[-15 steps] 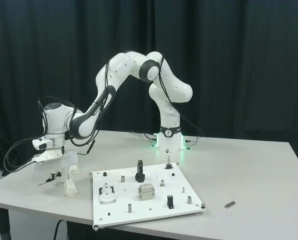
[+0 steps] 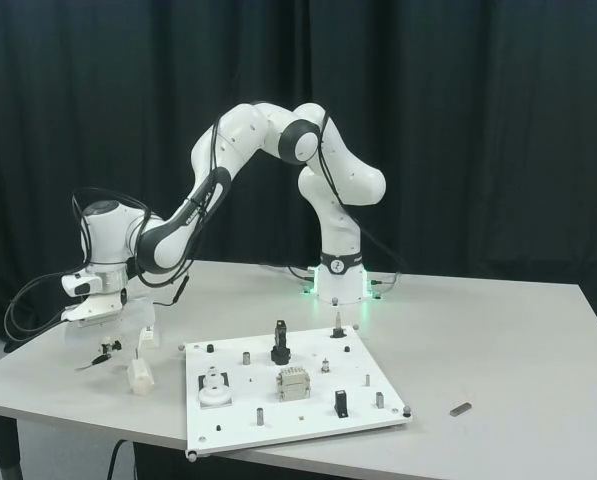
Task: Insert bolt 4.
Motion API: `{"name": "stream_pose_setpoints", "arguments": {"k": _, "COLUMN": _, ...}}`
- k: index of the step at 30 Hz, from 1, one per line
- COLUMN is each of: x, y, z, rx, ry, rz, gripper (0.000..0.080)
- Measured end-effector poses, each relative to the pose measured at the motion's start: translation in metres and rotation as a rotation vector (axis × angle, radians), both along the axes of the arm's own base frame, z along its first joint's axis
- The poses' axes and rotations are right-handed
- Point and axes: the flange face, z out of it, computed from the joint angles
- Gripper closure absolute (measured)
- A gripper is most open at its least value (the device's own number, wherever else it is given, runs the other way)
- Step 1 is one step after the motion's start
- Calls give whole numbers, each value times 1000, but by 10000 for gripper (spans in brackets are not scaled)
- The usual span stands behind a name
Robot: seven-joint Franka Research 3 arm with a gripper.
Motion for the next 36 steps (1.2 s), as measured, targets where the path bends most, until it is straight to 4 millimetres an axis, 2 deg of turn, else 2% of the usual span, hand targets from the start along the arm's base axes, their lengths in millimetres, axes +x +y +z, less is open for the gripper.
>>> {"name": "stream_pose_setpoints", "arguments": {"k": 19, "x": 3, "y": 1, "z": 6, "rx": 7, "ry": 5, "rz": -16, "gripper": 579}}
{"name": "stream_pose_setpoints", "arguments": {"k": 36, "x": 1, "y": 29, "z": 32, "rx": 93, "ry": 75, "rz": -46, "gripper": 579}}
